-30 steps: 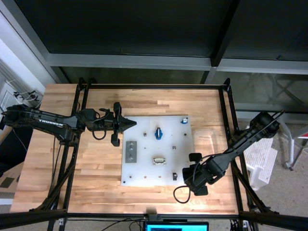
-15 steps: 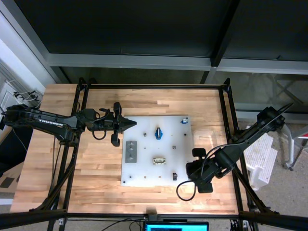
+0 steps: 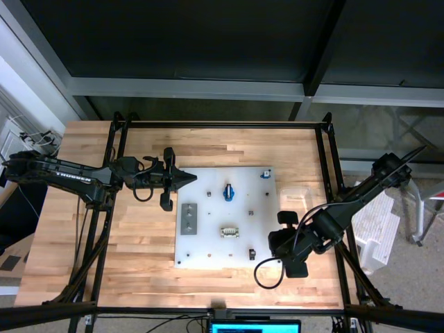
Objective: Remove the 16mm bar from the taskboard and place in the container
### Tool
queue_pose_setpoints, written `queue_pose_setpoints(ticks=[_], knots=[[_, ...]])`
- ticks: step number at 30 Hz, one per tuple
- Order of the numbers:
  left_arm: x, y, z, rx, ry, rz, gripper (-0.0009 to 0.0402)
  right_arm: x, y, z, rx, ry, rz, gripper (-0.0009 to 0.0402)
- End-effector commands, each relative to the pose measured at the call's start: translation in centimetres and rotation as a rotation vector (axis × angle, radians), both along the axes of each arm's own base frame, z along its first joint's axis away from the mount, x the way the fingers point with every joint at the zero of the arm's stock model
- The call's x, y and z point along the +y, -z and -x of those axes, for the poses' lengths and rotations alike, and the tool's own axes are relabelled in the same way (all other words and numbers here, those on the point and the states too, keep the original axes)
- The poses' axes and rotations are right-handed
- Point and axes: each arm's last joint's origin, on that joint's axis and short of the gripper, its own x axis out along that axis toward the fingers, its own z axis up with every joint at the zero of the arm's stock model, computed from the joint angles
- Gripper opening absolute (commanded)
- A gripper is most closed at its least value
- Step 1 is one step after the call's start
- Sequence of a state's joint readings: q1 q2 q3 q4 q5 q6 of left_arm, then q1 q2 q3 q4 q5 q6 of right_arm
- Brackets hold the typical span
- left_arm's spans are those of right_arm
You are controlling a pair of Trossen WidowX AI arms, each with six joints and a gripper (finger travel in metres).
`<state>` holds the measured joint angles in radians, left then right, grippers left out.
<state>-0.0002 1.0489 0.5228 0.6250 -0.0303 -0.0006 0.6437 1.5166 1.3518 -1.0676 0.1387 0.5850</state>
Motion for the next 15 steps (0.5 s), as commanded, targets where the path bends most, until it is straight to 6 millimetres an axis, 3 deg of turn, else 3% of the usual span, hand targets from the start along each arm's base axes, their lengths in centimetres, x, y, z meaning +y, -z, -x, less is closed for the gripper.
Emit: queue_pose_setpoints(ticks=[1, 15], knots=[[0.0, 0.0, 0.0, 0.0, 0.0, 0.0, 0.0, -0.9, -0.3, 0.1, 0.013, 0.023, 0.01, 0.0012], [0.0, 0.0, 0.0, 0.0, 0.0, 0.0, 0.0, -6.5, 1.0, 3.9, 0.053, 0.14, 0.031, 0.0012]])
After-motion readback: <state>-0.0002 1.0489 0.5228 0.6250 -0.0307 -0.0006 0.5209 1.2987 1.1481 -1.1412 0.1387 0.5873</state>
